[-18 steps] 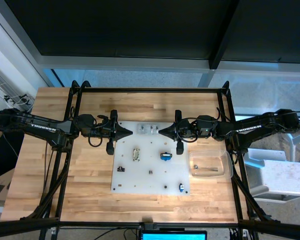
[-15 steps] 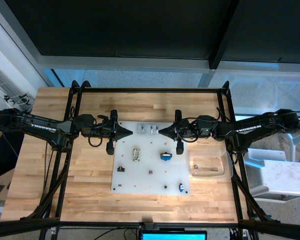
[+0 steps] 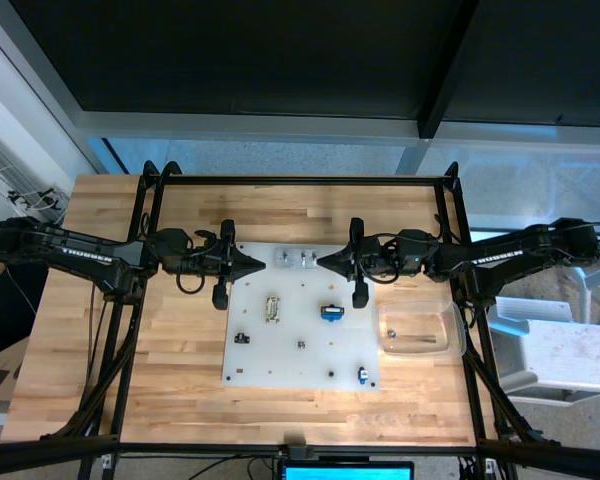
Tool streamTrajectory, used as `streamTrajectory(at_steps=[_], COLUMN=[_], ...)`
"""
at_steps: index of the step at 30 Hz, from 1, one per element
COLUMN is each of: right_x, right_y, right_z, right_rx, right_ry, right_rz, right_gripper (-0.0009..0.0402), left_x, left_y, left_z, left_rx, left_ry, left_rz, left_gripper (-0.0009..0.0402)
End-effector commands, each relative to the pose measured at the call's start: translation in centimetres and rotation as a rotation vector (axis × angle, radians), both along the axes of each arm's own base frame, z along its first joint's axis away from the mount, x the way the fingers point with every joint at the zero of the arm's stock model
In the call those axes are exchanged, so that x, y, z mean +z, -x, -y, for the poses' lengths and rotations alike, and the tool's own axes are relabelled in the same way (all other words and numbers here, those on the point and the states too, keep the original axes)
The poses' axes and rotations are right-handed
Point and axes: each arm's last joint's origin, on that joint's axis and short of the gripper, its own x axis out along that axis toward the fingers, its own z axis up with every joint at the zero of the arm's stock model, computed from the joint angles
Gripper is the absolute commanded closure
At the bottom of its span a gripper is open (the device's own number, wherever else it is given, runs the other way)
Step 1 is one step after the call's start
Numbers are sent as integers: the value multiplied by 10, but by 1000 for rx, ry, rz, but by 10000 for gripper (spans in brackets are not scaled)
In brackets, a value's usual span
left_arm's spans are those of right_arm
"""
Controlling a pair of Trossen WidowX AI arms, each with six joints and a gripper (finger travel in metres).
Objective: Pick the M12 fastener and fasten on the M12 threads
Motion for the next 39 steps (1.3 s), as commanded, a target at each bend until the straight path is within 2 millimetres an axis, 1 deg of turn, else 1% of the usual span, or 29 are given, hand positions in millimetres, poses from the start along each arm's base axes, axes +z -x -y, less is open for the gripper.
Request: streamTrajectory(at_steps=[1,5,8,11,17,22,29,35,39], right_x=[2,7,14,23,44,54,54,52,46], right_y=[2,3,4,7,18,30,48,63,67], right_z=[-1,-2,-5,-10,-17,-21,-20,-21,-24], right_rx=[18,70,137,177,238,277,308,312,339], right_ry=[2,32,52,109,182,228,239,305,321], right_rz=[-51,-241,-384,-509,-681,-821,-1021,-1175,-1262], right_gripper=[393,393,393,393,393,393,393,393,393], left_x=[0,0,0,0,0,0,0,0,0], left_y=[0,0,0,0,0,0,0,0,0], left_z=[0,0,0,0,0,0,0,0,0], left_rx=[0,0,0,0,0,0,0,0,0], left_ry=[0,0,0,0,0,0,0,0,0], left_rz=[1,1,1,1,1,1,1,1,1], left_gripper=[393,393,393,393,393,393,393,393,393])
